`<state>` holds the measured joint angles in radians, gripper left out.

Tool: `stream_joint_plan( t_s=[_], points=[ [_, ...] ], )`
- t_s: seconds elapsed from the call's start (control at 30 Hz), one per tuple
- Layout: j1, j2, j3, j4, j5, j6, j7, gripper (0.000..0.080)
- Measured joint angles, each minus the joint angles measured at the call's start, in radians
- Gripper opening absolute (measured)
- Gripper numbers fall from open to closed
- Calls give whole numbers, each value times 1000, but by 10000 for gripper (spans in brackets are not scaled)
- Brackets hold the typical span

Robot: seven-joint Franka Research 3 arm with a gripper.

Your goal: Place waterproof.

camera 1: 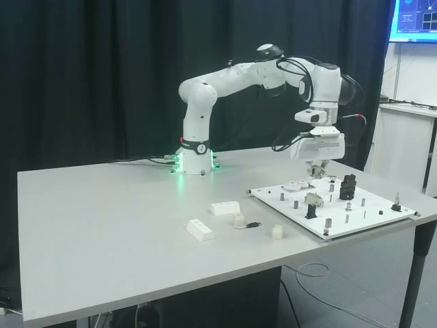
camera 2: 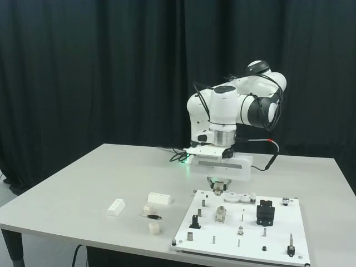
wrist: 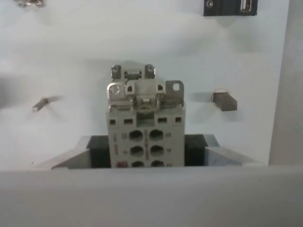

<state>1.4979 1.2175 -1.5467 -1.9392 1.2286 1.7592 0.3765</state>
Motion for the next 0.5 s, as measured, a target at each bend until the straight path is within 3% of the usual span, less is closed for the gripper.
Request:
stream_joint_plan(
  t_s=[0.5],
  points=[
    [-1,0,2,0,2,1,-6,313]
  ],
)
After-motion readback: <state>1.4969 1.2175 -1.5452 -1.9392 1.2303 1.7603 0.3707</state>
